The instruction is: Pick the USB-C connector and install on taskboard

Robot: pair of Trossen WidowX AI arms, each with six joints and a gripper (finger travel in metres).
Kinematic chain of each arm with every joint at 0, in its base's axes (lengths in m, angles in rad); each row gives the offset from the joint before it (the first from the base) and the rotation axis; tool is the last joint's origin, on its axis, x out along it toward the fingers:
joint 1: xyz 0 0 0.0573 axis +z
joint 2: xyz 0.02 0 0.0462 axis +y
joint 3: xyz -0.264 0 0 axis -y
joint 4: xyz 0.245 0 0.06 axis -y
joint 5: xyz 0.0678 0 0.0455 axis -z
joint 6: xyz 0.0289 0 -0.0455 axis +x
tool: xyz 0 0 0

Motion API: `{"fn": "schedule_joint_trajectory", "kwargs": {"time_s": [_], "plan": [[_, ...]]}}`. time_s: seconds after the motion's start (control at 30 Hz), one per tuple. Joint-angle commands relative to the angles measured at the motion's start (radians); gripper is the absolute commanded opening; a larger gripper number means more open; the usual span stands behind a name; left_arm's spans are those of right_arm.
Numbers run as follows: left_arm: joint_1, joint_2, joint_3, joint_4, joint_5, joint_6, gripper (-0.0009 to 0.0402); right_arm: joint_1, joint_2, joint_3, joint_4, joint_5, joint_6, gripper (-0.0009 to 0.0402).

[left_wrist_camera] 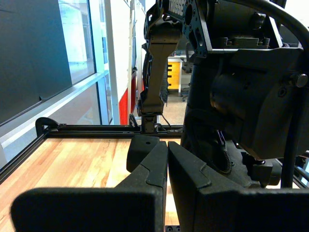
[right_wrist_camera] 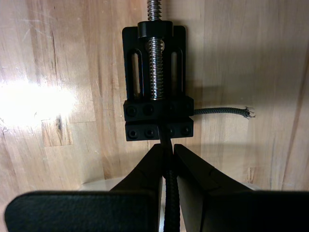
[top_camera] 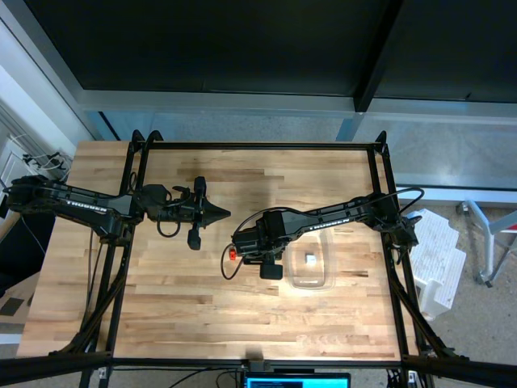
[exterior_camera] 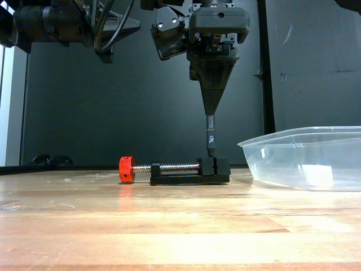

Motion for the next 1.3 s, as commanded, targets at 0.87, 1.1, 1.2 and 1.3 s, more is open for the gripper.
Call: {"fn": "schedule_joint_trajectory", "kwargs": {"time_s": [0.87, 1.1, 1.2, 1.3], "plan": [[0.000, 0.000, 0.000, 0.000, 0.000, 0.000, 0.0000, -0.003, -0.018, -0.041, 0.043, -0.001, -0.004, 0.0000], [0.000, 0.000, 0.000, 0.000, 0.000, 0.000, 0.0000, -0.003, -0.032, -0.041, 0.044, 0.000, -0.020, 0.0009], [0.000, 0.000, 0.000, 0.000, 0.000, 0.000, 0.0000, -0.003, -0.033, -0.041, 0.044, 0.000, -0.026, 0.0041], [0.000, 0.000, 0.000, 0.000, 0.000, 0.000, 0.0000, -0.002, -0.033, -0.041, 0.043, 0.000, -0.026, 0.0082]]}}
